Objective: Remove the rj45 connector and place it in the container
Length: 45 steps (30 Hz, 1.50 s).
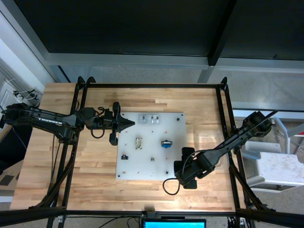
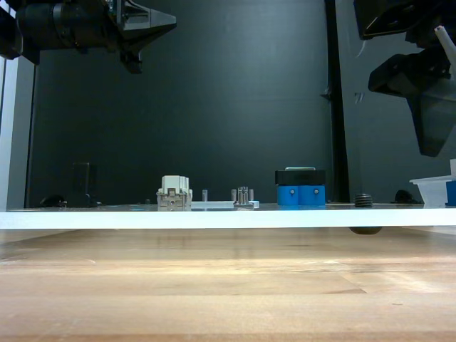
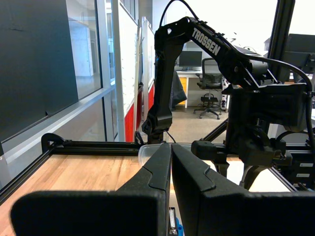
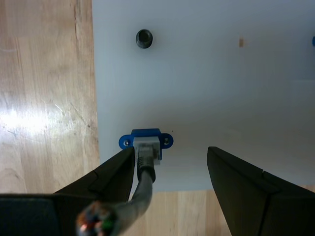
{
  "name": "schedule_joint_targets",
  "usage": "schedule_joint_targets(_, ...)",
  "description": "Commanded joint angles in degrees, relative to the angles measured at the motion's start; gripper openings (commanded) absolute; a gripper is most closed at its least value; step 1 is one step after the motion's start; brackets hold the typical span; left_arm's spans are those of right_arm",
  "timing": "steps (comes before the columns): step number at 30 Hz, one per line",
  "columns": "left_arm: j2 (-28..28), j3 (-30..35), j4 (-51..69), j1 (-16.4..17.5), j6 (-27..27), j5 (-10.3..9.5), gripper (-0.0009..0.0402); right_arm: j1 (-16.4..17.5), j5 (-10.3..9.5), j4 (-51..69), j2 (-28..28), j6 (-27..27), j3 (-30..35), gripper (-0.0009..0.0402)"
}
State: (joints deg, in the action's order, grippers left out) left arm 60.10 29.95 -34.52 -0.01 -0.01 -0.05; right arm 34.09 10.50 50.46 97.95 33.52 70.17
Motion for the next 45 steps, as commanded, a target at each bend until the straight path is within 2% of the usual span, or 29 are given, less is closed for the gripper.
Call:
schedule_joint_targets(1,0.0,0.0,0.0,0.0,0.0,0.02,0.0001,0.0,0.07,-0.2,0.0,-0.1,-0.3,0.0204)
schedule_joint_targets(11,0.0,0.0,0.0,0.0,0.0,0.02,0.0001,-0.1,0.07,-0.6,0.0,0.0,-0.7,0.0203)
schedule_joint_targets(15,0.0,0.0,0.0,0.0,0.0,0.02,0.0001,-0.1,0.07,-0.7,0.0,0.0,-0.7,0.0190)
schedule_joint_targets(33,0.0,0.0,0.0,0.0,0.0,0.02,0.0001,-0.1,0.02,-0.9,0.0,0.0,-0.7,-0.0003)
schedule_joint_targets(45,0.0,0.0,0.0,0.0,0.0,0.02,0.0001,-0.1,0.00,-1.2,0.0,0.1,-0.7,0.0000)
